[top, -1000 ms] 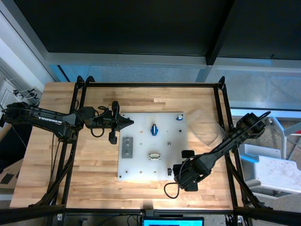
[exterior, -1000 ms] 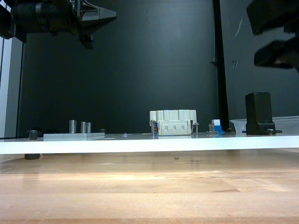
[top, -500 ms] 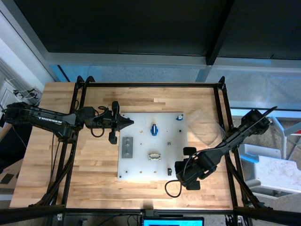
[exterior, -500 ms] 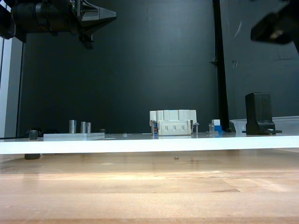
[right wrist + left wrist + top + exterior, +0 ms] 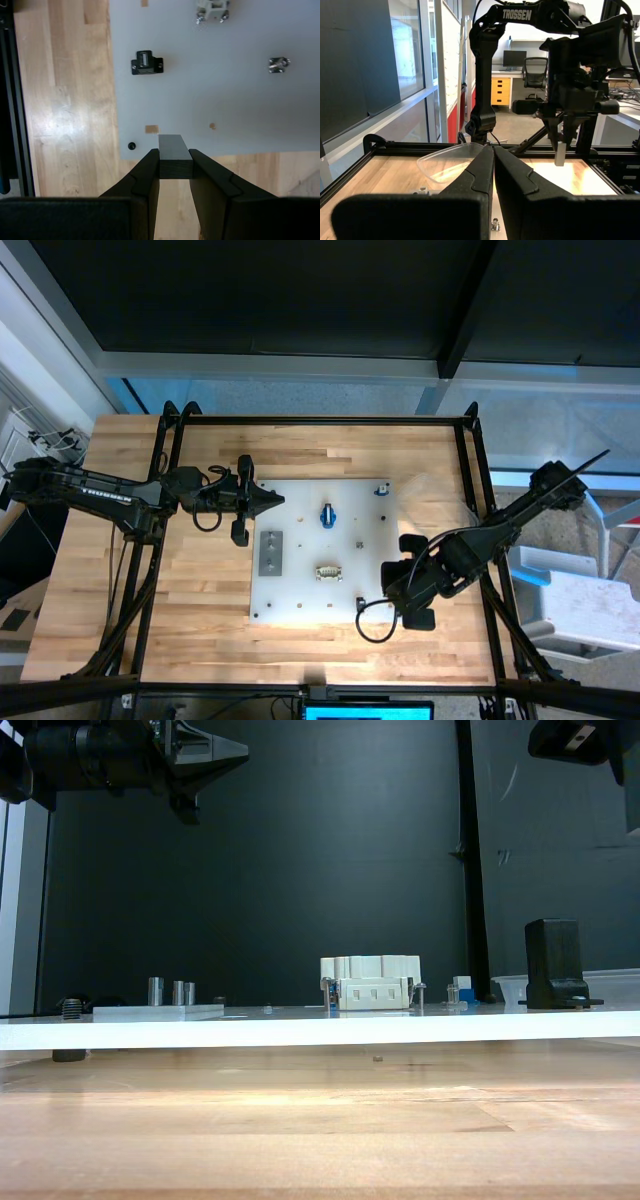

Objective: Pick the 16mm bar from the taskboard and place it in the container

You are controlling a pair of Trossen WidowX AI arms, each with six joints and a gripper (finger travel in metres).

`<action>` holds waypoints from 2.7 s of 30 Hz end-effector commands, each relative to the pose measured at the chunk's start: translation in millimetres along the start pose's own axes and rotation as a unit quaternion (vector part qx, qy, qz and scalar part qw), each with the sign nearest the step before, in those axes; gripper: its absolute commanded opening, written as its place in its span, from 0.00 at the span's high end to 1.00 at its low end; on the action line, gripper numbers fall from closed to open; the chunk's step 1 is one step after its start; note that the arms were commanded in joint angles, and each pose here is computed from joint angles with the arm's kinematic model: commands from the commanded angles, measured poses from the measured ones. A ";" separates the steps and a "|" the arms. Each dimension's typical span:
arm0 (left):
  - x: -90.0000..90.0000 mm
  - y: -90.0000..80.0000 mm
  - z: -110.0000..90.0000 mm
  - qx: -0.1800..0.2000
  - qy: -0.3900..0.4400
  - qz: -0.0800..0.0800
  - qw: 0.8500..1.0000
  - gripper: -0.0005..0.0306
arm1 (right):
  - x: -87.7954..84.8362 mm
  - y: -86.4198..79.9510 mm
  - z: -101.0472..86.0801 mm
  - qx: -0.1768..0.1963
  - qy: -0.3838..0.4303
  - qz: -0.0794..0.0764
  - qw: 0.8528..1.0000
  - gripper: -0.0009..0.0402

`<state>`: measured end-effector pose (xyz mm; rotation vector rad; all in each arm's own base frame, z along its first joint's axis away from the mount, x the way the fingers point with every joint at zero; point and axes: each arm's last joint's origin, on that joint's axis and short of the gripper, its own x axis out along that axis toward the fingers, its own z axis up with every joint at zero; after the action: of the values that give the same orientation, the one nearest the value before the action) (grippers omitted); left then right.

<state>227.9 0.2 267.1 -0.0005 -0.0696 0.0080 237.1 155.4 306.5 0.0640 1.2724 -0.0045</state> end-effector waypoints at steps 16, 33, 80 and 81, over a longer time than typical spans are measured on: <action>0.0 0.1 0.1 0.000 0.000 0.000 1.000 0.98 | 0.4 -47.0 0.0 0.069 0.004 -0.026 0.997 0.88; 0.0 0.1 0.1 0.000 0.000 0.000 1.000 0.98 | -2.1 -120.1 -23.7 0.189 0.000 -0.063 0.980 0.88; 0.0 0.0 0.1 0.000 0.000 0.000 1.000 0.98 | 18.5 -201.6 -78.6 0.380 0.033 -0.128 0.916 0.88; 0.0 0.1 0.1 0.000 0.000 0.000 1.000 0.98 | 18.5 -201.6 -78.6 0.379 0.033 -0.128 0.916 0.88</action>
<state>227.9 0.2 267.3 -0.0005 -0.0704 0.0080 159.4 -41.3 256.7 0.5707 1.2760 -0.7328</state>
